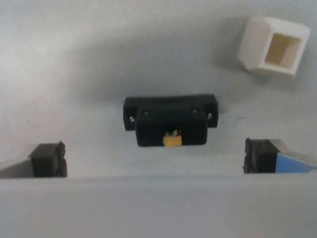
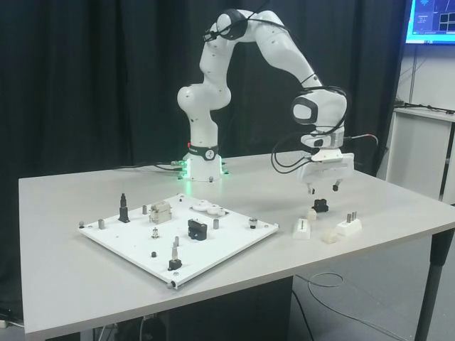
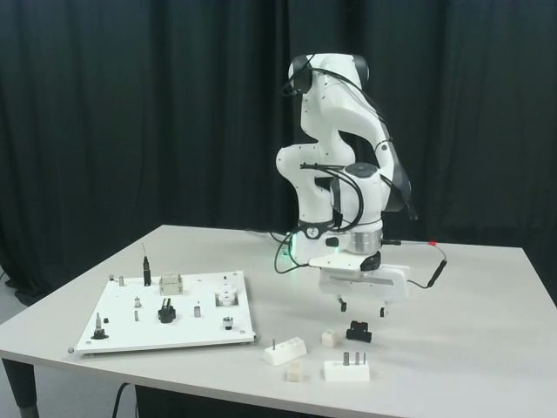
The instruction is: Pick D-SUB.
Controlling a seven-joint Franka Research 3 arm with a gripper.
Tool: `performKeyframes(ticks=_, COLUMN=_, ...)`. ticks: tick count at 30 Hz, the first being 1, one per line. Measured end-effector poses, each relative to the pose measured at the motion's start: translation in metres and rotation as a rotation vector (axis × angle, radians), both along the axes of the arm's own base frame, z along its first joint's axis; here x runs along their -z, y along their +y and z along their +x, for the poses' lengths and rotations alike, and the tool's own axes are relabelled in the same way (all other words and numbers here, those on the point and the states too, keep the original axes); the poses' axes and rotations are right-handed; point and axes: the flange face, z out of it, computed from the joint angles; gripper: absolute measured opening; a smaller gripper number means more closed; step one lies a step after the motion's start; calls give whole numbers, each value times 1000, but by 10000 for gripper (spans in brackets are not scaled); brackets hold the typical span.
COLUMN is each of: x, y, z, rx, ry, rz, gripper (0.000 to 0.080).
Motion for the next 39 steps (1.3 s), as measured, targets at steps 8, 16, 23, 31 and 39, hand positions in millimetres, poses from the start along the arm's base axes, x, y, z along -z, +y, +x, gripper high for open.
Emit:
performKeyframes(ticks=8, x=9, y=-4, z=5, rx=4, ry=15, rz=4, gripper=800)
performKeyframes(ticks=16, x=16, y=-5, z=4, rx=-4, ry=31, rz=14, gripper=800)
performKeyframes(ticks=23, x=21, y=-5, z=4, rx=-5, ry=39, rz=17, gripper=800)
performKeyframes(ticks=31, x=25, y=-4, z=5, rx=-5, ry=43, rz=17, gripper=800)
performKeyframes(ticks=39, x=30, y=-3, z=8, rx=8, ry=49, rz=24, gripper=800)
